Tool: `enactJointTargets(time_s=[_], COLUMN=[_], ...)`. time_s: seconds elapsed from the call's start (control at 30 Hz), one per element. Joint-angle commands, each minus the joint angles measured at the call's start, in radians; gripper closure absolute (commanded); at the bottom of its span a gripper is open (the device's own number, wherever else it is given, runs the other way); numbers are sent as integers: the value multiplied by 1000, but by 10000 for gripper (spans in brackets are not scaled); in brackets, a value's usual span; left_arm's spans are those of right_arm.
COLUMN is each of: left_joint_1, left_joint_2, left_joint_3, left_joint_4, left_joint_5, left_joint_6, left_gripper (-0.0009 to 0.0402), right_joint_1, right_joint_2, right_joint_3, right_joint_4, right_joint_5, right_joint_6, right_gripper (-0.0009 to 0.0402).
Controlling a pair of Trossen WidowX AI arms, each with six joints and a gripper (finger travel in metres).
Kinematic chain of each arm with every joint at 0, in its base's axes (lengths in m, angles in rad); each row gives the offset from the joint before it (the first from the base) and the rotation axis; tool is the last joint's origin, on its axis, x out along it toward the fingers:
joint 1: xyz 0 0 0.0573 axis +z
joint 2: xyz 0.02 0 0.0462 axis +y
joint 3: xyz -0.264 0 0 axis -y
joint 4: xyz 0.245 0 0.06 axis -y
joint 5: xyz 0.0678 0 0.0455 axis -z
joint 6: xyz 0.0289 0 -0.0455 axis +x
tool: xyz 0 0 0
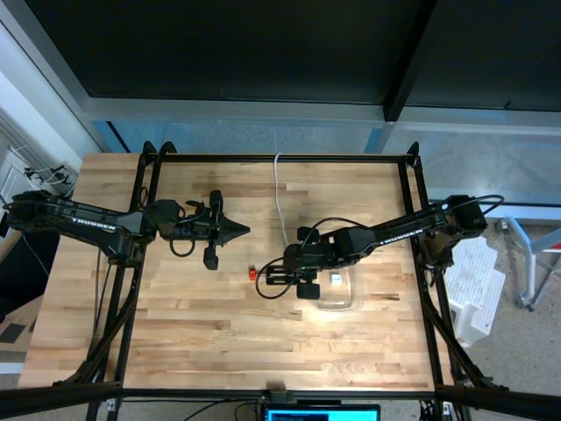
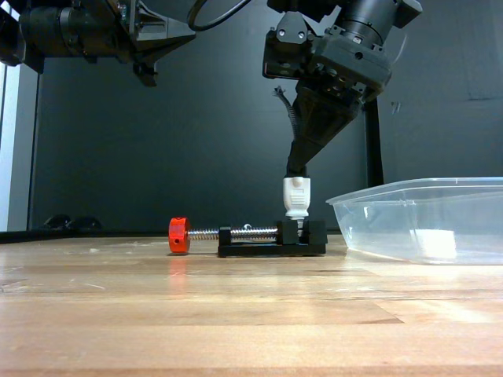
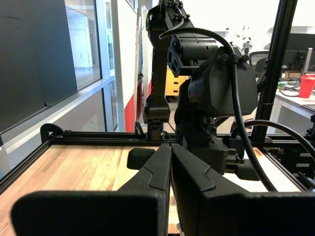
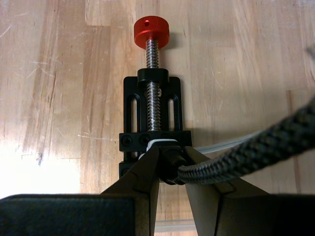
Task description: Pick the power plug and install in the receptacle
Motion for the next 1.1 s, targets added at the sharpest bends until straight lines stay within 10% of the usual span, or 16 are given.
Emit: enactJointTargets(time_s=[0.03,1.1], left_joint_1=[0,0], left_joint_2=[0,0], left_joint_3=[0,0], left_joint_4=[0,0], left_joint_5=[0,0], left_joint_6=[0,0], left_gripper=[393,393], right_joint_1=[1,0], right_joint_2=[0,-172], right_joint_3=[10,13], right_joint_4=[7,-79], right_joint_5=[2,-6], right_joint_6=[0,8], right_gripper=[391,198])
